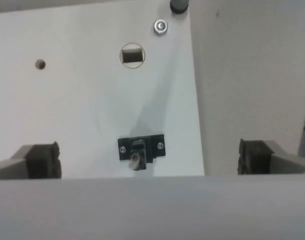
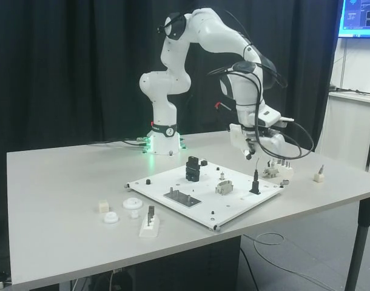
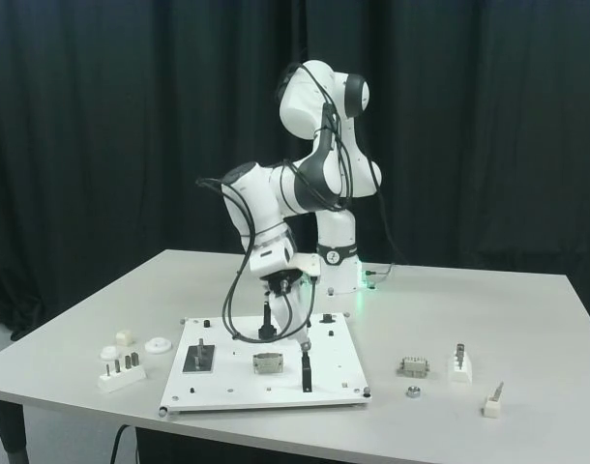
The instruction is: Pick waterproof.
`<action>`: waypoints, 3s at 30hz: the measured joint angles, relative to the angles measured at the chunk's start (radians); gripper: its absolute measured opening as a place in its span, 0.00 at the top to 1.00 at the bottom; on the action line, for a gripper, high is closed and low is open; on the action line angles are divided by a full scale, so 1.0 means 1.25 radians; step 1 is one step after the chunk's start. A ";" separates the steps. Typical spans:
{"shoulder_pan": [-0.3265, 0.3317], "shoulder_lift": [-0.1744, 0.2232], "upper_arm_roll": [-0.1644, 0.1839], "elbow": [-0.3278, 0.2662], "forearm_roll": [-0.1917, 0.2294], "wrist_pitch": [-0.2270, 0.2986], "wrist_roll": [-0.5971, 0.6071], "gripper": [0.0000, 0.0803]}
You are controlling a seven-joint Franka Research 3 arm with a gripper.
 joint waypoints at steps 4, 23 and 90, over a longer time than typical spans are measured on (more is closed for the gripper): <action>0.001 -0.011 -0.001 0.000 -0.002 -0.007 0.006 0.03; 0.009 -0.027 -0.002 0.003 -0.019 -0.010 0.056 0.00; 0.282 -0.133 -0.002 -0.202 -0.214 0.057 1.565 0.00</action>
